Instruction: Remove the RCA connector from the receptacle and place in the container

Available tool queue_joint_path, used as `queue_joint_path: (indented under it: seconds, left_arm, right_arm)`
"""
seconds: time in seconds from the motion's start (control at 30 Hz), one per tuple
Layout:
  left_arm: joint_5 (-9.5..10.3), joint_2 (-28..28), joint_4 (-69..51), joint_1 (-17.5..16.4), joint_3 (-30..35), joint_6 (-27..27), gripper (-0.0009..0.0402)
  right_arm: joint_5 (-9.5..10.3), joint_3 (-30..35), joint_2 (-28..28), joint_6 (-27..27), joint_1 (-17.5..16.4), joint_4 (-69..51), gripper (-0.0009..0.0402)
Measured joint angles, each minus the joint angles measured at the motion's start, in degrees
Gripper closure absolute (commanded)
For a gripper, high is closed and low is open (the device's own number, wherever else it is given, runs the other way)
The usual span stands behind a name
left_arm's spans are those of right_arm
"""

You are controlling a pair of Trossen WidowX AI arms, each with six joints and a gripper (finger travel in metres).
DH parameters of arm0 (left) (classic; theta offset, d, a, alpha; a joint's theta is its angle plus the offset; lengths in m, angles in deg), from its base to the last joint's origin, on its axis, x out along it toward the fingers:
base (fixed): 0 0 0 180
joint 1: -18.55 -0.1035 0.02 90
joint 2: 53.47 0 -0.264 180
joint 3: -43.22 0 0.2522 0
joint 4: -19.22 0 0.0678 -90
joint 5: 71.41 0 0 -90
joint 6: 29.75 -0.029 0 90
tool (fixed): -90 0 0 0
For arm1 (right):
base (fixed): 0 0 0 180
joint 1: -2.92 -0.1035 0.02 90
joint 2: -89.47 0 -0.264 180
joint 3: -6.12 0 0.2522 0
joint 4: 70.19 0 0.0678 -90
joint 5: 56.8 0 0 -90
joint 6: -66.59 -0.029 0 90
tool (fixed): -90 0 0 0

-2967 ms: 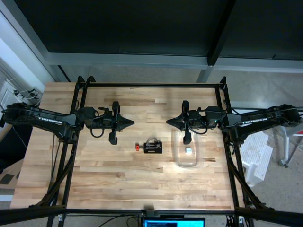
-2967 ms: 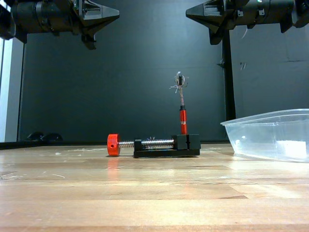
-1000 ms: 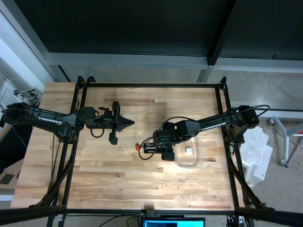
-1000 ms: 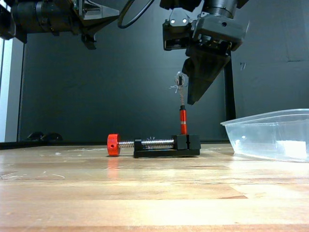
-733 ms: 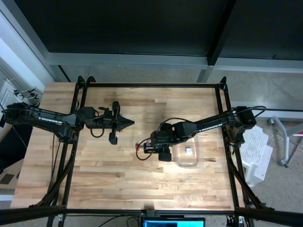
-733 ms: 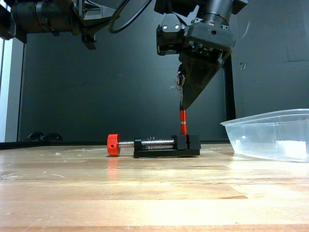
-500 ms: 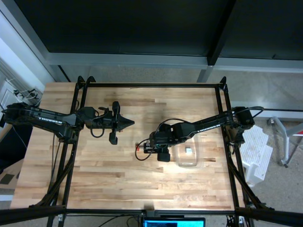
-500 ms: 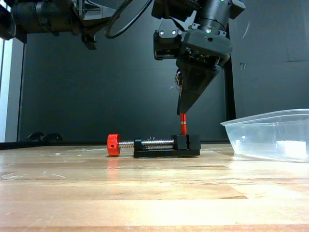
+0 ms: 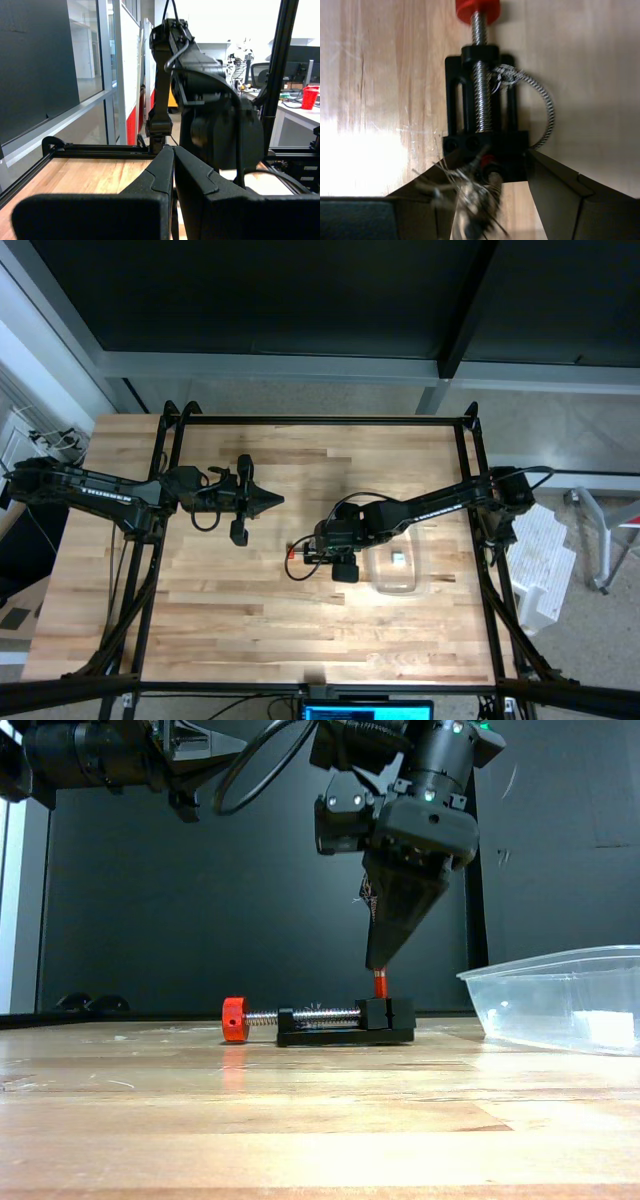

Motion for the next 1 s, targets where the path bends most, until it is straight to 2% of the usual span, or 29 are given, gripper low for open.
queue_joint_path:
  seconds: [0.2, 0.5, 0.87, 1.0]
  left_arm:
    - [0.02, 0.0, 0.0, 0.0, 0.0, 0.0, 0.0393]
    - [0.02, 0.0, 0.0, 0.0, 0.0, 0.0, 0.0393]
    - [0.0, 0.0, 0.0, 0.0, 0.0, 0.0, 0.0393]
    - [0.02, 0.0, 0.0, 0.0, 0.0, 0.0, 0.0393]
  right_arm:
    - [-0.11, 0.0, -0.3, 0.2, 0.0, -0.2, 0.0268]
    - [0.13, 0.0, -0.4, 0.2, 0.0, -0.2, 0.0291]
    - [0.59, 0.0, -0.5, 0.2, 0.0, -0.2, 0.0395]
    - [0.55, 0.0, -0.5, 0.2, 0.0, -0.3, 0.0388]
